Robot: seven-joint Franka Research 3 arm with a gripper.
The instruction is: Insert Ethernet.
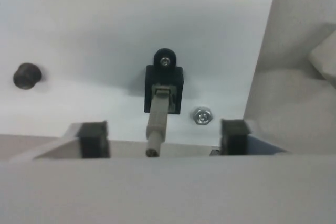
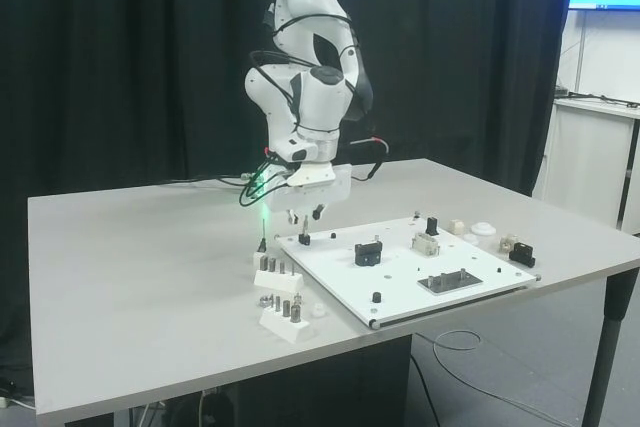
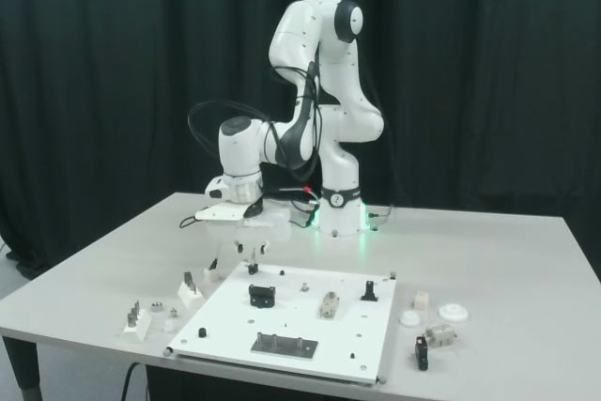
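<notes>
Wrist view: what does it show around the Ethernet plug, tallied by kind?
Ethernet plug: 1
Black socket block: 1
Hex nut: 1
Black knob: 1
Black fingertips: 2, standing apart on either side of the plug, which sits in the socket block
White board: 1
Total: 7

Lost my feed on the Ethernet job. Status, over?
Claw open, astride the plug. Plug seated in black socket on white board. Nothing blocking; loose nut beside socket.
</notes>
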